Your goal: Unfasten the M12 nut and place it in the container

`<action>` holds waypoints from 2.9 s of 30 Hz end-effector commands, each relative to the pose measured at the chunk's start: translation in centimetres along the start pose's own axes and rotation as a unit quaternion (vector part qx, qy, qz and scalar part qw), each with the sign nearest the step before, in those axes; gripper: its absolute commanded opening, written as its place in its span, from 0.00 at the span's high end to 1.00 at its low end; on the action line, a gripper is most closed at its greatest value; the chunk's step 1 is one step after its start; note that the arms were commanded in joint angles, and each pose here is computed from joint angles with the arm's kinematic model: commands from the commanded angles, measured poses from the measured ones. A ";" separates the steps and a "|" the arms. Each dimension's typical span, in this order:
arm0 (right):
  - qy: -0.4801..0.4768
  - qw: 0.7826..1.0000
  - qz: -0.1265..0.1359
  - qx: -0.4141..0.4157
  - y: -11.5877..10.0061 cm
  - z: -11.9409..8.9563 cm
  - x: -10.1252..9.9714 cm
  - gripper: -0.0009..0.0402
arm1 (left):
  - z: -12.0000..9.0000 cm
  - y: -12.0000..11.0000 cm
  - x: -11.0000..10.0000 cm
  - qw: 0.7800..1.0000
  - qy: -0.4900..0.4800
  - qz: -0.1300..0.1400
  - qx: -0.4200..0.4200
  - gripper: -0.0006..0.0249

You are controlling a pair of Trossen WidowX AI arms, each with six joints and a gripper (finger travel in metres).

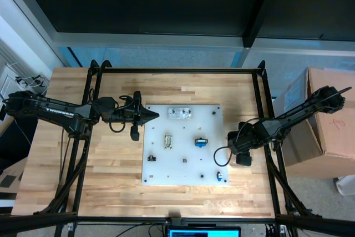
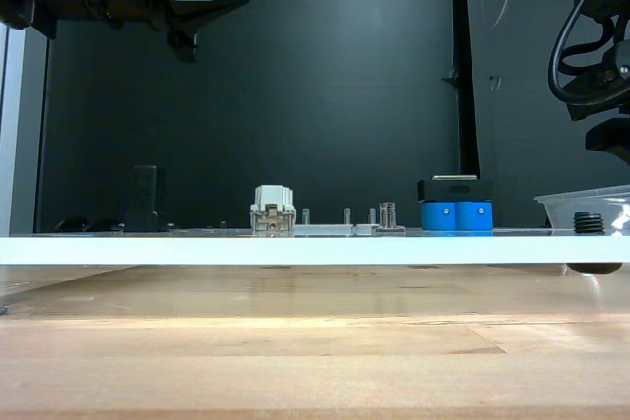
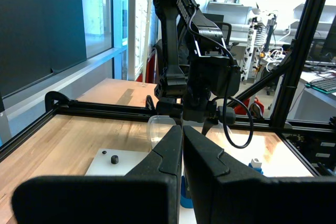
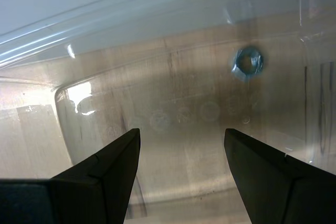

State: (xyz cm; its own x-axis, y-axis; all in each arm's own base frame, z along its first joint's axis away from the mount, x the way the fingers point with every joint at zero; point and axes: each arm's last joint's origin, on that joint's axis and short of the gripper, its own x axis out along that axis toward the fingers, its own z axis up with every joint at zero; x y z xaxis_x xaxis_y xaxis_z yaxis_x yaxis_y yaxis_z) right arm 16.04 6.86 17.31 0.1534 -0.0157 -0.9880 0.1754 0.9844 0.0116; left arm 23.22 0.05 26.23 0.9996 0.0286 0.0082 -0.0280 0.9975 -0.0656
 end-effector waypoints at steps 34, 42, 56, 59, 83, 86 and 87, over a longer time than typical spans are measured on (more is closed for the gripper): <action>-0.505 0.858 0.079 -0.054 -4.7 13.3 -14.8 0.98 | 0.0 0.0 0.0 1.000 0.000 0.000 0.000 0.98; -0.622 0.773 0.112 -0.049 -5.1 13.2 -11.4 0.98 | 0.0 0.0 0.0 1.000 0.000 0.000 0.000 0.98; -0.646 0.753 0.120 -0.030 -5.5 11.4 -7.3 0.98 | 0.0 0.0 0.0 1.000 0.000 0.000 0.000 0.98; -0.647 0.752 0.120 -0.031 -5.5 11.3 -7.3 0.98 | 0.0 0.0 0.0 1.000 0.000 0.000 0.000 0.98; -0.637 0.760 0.120 -0.031 -5.5 11.3 -7.1 0.98 | 0.0 0.0 0.0 1.000 0.000 0.000 0.000 0.98; -0.629 0.767 0.120 -0.031 -5.5 11.3 -6.9 0.98 | 0.0 0.0 0.0 1.000 0.000 0.000 0.000 0.97; -0.628 0.769 0.119 -0.031 -5.5 11.3 -6.8 0.98 | 0.0 0.0 0.0 1.000 0.000 0.000 0.000 0.98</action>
State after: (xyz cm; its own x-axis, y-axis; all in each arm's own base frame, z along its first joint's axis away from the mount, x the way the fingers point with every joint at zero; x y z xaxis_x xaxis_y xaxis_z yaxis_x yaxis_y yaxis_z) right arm 24.99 -0.39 25.79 0.9985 0.0477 -0.0257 -0.0442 0.9914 0.1234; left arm 23.22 0.05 26.23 0.9996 0.0286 0.0082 -0.0280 0.9974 -0.0660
